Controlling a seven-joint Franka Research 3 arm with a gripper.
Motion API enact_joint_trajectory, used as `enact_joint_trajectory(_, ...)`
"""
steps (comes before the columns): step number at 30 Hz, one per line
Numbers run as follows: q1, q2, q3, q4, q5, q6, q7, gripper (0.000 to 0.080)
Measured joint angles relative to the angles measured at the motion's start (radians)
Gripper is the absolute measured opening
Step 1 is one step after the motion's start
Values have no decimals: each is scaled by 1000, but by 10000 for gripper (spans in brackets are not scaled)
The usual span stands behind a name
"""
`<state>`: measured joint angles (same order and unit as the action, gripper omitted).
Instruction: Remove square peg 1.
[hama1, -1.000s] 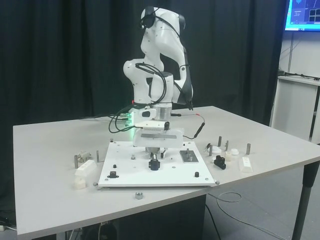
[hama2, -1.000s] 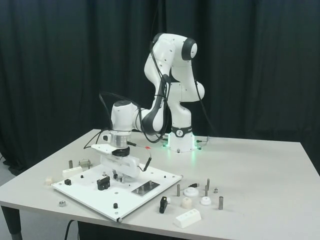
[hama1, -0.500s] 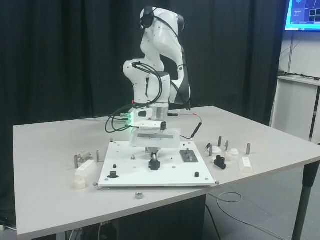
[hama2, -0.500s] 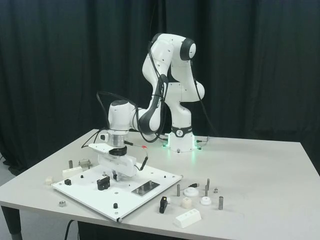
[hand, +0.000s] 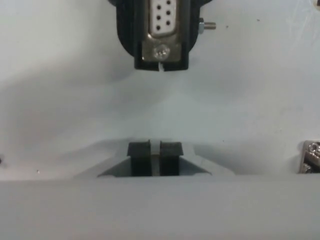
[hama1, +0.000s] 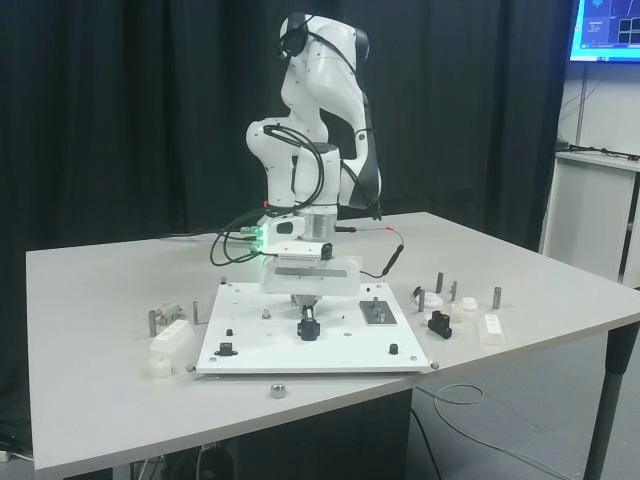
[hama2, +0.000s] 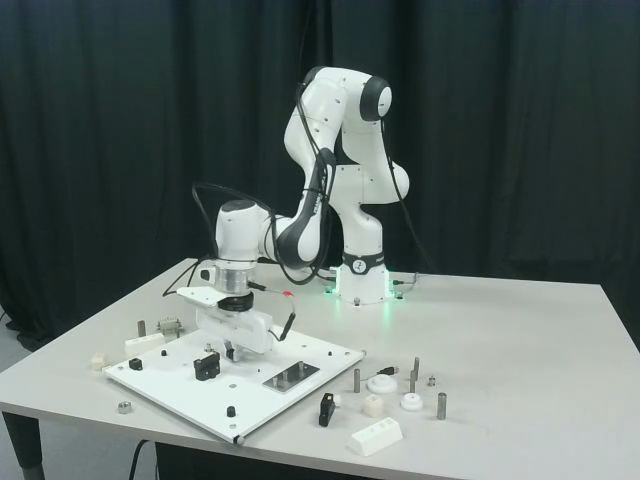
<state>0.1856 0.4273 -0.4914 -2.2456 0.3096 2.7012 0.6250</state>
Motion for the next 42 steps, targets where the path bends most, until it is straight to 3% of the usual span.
enact_joint_trajectory(24,-4,1,0,9,1,-21,-15,33)
enact_joint_trajectory(42,-6,1,0,10,45,-21,-8,33)
